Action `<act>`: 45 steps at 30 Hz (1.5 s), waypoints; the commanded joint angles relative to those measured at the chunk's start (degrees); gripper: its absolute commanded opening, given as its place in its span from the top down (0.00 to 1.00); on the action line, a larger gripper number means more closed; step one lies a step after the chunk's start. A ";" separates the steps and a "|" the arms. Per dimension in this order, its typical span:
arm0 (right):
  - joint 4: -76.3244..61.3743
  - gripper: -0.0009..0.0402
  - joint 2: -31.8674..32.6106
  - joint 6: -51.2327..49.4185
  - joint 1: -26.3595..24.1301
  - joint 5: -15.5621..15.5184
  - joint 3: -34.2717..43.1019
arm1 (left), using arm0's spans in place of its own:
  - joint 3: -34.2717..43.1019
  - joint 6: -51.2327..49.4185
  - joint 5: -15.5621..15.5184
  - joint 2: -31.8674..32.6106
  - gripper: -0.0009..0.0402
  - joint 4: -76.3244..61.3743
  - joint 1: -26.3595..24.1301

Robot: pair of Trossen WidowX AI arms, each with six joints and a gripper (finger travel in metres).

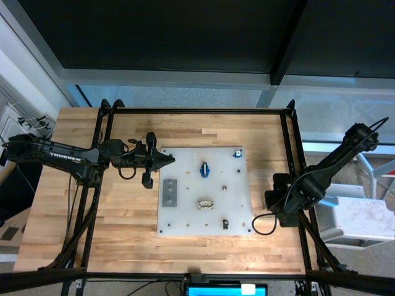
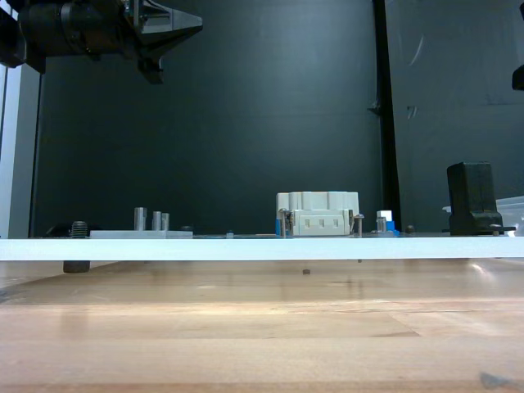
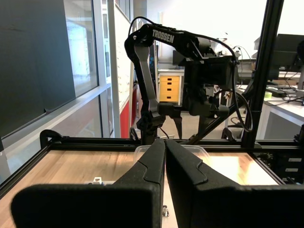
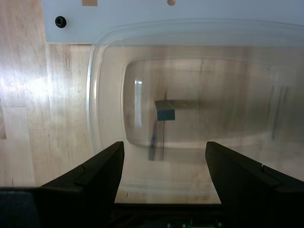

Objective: Pick the 16mm bar and place in it's hole on the taskboard

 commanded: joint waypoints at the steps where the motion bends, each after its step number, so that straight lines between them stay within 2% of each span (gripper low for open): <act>1: 1.16 0.40 0.07 0.48 0.09 -0.55 -0.79 | 0.00 0.02 0.00 0.00 0.98 0.00 0.00; 10: 1.86 0.43 1.95 0.46 0.90 -1.05 -1.25 | 0.00 0.00 0.00 0.00 0.98 0.00 0.00; 45: 13.55 0.43 3.54 1.86 1.90 -4.57 -10.12 | 0.00 0.02 0.00 0.00 0.98 0.00 0.00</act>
